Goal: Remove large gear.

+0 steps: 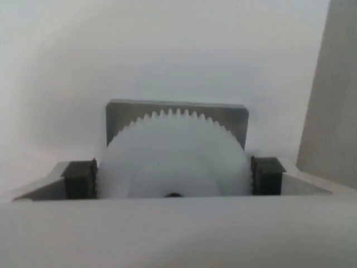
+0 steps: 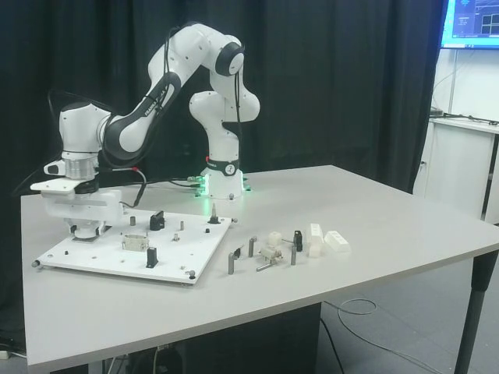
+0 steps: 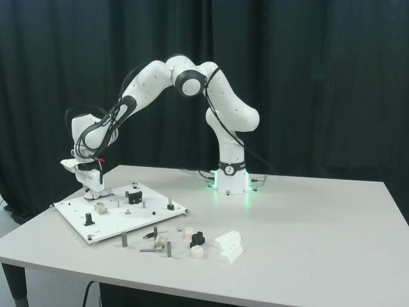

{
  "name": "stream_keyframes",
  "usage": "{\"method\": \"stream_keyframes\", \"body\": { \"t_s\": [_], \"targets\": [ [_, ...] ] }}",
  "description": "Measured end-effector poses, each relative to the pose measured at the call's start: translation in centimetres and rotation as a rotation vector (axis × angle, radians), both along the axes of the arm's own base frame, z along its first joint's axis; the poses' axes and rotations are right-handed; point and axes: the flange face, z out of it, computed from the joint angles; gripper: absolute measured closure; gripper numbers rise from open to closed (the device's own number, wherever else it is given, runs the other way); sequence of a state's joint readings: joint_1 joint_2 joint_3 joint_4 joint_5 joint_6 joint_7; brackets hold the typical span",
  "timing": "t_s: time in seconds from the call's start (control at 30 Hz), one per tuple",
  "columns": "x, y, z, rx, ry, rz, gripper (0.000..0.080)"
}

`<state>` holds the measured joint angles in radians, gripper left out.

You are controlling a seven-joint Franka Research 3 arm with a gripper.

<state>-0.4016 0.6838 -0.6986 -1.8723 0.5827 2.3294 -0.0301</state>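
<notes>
In the wrist view the large white gear [image 1: 175, 156], toothed around its rim, sits between my two black finger pads [image 1: 80, 178], which press on its opposite sides. My gripper [image 1: 174, 177] is shut on the gear. A grey block [image 1: 177, 109] shows just behind the gear's teeth. In both room views the gripper [image 2: 84, 232] [image 3: 96, 188] is low over the far left corner of the white assembly board [image 2: 117, 263] [image 3: 118, 219]. The hand hides the gear there.
On the board stand black holders [image 2: 157, 221], a grey metal part [image 2: 136, 242] and short pegs [image 2: 211, 219]. Beside the board lie loose pegs [image 2: 251, 248], a small white piece [image 2: 274, 240] and two white blocks [image 2: 326, 240]. The arm's base [image 2: 221, 183] stands behind.
</notes>
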Motion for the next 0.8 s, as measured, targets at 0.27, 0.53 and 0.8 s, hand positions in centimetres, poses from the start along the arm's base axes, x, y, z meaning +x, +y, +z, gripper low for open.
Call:
{"method": "stream_keyframes", "body": {
  "t_s": [0.27,0.53,0.8],
  "targets": [
    [0.02,-0.01,0.02,0.000,0.000,-0.017,0.0207],
    [0.06,-0.02,0.12,0.005,0.001,0.081,0.0207],
    [0.01,-0.05,0.15,0.005,-0.001,0.072,0.0207]
  ]
}}
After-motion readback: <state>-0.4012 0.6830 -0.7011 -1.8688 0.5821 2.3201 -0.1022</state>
